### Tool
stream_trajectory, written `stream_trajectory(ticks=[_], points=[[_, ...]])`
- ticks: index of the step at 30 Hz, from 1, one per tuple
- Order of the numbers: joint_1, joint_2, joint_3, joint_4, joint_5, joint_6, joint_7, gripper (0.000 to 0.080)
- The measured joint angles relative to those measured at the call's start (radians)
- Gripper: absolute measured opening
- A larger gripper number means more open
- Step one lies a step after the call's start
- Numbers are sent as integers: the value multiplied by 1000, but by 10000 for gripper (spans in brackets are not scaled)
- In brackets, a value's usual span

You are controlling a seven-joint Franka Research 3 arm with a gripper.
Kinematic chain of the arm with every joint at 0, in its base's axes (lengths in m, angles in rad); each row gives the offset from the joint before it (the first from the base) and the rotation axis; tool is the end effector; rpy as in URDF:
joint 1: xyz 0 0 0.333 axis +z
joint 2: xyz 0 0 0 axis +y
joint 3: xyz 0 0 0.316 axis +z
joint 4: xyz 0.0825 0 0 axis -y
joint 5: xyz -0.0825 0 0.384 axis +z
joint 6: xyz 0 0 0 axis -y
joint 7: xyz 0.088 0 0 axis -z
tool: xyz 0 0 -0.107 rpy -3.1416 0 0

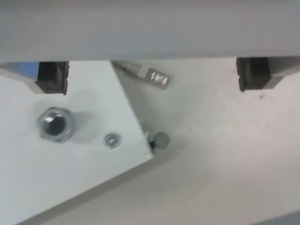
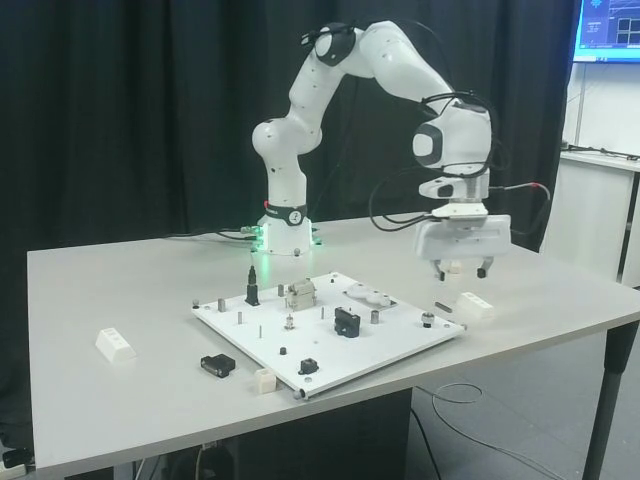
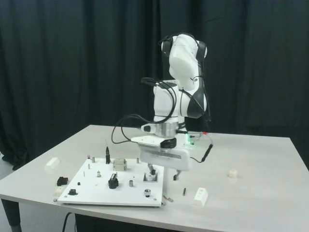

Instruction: Remove bolt 4.

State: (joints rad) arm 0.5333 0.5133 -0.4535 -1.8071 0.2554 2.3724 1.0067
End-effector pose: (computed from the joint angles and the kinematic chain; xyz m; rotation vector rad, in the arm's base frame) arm 0.6554 0.0811 0.2940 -2.6920 1.5382 -0.1737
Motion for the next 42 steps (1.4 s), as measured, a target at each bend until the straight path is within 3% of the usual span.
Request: stream_trajectory(ticks=[19,42], points=[[-78,35,-1,44,0,2,302,800],[-106,95,12,55,5,-1,524,800]])
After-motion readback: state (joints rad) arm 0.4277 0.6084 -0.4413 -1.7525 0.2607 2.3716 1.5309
